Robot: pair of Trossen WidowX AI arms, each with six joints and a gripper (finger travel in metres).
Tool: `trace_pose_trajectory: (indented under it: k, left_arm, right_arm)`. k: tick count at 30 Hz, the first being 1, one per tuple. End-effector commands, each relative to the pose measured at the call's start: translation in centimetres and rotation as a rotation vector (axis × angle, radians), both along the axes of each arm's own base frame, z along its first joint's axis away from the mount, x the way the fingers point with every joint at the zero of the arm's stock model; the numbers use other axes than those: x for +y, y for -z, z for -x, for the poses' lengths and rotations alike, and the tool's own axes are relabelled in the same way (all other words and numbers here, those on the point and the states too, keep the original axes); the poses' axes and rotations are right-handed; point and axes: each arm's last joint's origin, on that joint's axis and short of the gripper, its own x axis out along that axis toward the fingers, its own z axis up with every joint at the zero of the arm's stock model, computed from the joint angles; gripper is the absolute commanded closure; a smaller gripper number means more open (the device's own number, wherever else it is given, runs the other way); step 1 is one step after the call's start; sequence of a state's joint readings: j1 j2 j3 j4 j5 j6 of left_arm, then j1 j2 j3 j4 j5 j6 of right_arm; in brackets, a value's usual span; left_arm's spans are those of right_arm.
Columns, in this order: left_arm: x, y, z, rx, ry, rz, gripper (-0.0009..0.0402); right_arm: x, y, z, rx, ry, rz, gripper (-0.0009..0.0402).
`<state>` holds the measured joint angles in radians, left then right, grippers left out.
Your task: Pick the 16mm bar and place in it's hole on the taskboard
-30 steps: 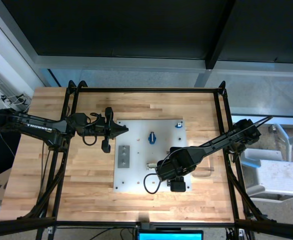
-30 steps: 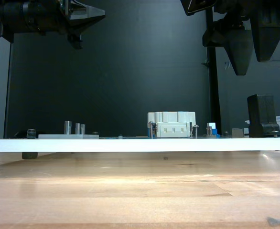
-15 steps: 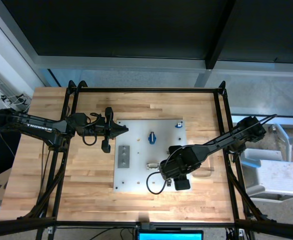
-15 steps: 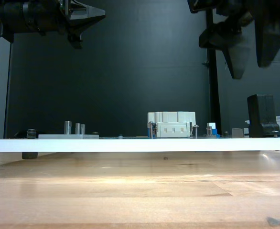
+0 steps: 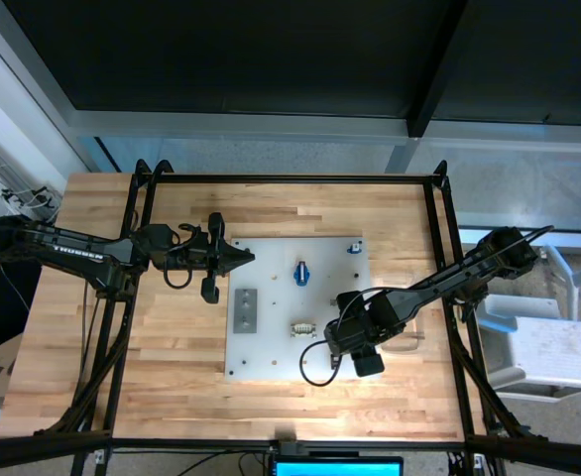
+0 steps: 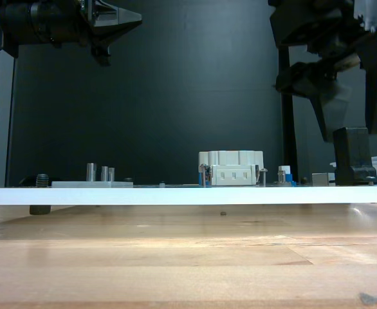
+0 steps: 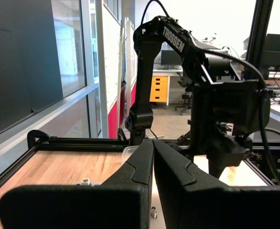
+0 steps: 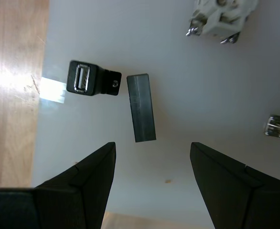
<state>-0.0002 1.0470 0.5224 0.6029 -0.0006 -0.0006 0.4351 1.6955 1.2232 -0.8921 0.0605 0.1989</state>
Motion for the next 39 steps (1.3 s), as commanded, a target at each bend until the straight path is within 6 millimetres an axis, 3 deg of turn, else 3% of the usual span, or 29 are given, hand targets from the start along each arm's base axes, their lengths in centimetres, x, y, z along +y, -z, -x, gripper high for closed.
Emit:
trace_pose_trajectory:
  k: [1, 33, 39]
  left_arm:
    - [0.0, 0.0, 0.0, 0.000, 0.000, 0.000, 0.0393]
    - [0.0, 0.0, 0.0, 0.000, 0.000, 0.000, 0.0393]
    - [0.0, 0.0, 0.0, 0.000, 0.000, 0.000, 0.0393]
  right_arm:
    - [0.1, 0.6, 0.1, -0.004, -0.023, 0.002, 0.0176]
    - [0.1, 4.3, 0.1, -0.059, -0.131, -0.004, 0.0179]
    - [0.0, 4.3, 0.1, -0.060, -0.135, -0.002, 0.0203]
